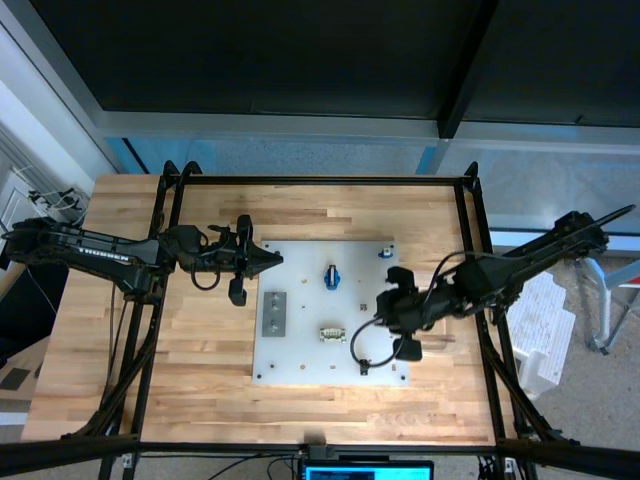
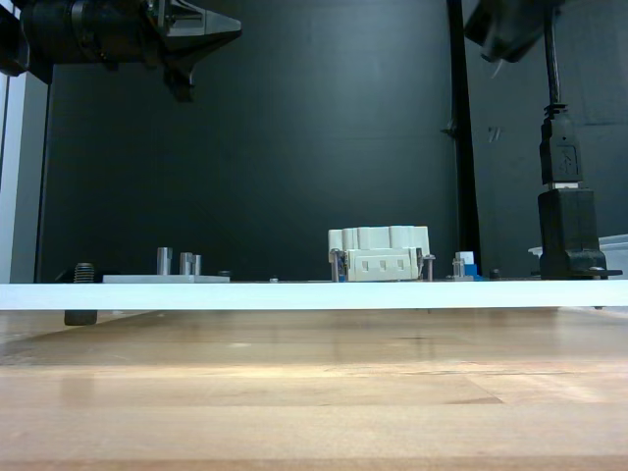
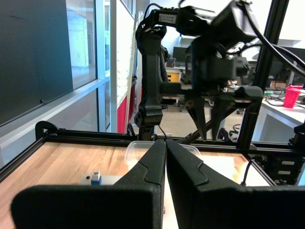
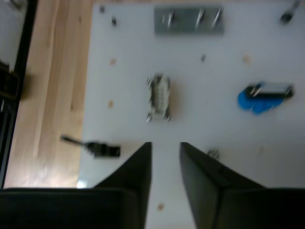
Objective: Pick the USB connector and install on taskboard
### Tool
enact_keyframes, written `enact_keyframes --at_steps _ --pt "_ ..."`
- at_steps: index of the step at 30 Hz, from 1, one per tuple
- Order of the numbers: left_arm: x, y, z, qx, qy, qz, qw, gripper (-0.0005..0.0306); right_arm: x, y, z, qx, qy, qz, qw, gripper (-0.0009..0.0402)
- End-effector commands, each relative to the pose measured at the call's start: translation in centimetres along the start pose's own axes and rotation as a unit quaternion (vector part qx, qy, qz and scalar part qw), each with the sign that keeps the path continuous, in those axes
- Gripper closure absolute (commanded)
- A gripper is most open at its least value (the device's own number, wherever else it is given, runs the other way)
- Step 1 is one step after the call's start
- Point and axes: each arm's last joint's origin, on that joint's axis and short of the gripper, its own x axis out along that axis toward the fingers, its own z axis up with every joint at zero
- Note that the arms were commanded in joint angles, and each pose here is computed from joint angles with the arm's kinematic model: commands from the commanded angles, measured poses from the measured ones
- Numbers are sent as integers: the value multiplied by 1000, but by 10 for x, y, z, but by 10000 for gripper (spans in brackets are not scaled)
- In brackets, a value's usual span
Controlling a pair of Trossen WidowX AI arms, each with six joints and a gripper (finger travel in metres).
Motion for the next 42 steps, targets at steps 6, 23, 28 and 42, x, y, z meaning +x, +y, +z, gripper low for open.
enact_keyframes --at_steps 6,23,28,42 --pt "0 0 0 0 0 0 1000 300 -17 -47 9 -2 -47 -1 999 395" --pt "0 0 0 0 0 0 1000 300 -32 -103 -7 10 -267 -37 963 393" --pt "0 0 0 0 0 0 1000 300 -29 -106 -6 13 -352 -8 936 393" --pt "0 0 0 0 0 0 1000 300 -12 -111 -18 27 -419 -20 907 393"
